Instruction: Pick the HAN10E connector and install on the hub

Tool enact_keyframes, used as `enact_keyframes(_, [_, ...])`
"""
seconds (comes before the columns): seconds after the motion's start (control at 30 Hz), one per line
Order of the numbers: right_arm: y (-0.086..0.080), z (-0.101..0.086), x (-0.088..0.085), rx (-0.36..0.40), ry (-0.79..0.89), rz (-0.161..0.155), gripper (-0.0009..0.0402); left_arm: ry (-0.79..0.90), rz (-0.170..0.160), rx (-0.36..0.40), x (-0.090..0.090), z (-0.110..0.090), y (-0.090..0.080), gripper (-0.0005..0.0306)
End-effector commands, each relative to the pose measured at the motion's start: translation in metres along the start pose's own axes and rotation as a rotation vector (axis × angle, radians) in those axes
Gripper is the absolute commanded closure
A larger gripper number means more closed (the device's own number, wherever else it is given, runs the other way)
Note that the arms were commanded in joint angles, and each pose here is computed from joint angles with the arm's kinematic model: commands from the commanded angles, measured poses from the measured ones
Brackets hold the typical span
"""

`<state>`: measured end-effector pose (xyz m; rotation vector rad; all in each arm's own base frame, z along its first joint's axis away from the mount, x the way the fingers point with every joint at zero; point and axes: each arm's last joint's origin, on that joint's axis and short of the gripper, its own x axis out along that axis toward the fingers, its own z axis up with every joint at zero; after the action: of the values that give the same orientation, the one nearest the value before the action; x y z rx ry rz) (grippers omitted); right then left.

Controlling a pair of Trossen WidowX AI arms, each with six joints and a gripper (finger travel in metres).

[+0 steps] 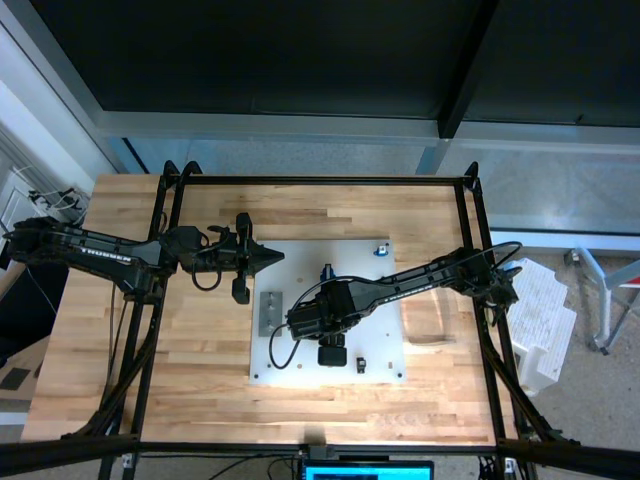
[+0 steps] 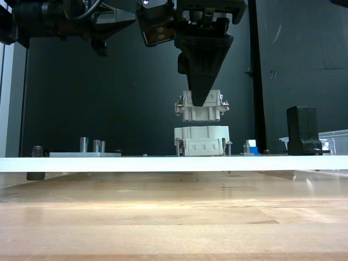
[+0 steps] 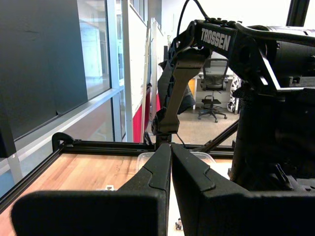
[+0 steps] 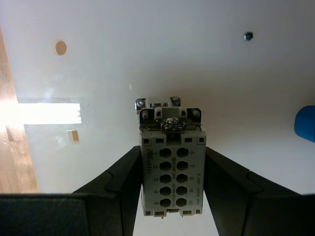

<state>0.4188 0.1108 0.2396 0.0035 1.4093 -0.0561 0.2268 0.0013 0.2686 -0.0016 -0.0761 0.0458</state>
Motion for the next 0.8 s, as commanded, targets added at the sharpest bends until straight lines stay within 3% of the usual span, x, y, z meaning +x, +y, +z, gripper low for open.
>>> enact_keyframes(0.03, [0.0009,-0.0006,0.0019,-0.002,0.001,0.001,0.0380,0.000,0.000,0.000,0.0001,0.0000,0.0001,0.0300])
enact_keyframes(0.8, [0.0026,-0.0024,0.0105,-0.005,0.003,0.003,0.0380,0.000,0.000,0.000,0.0000,0.0000,0.0000,0.0300])
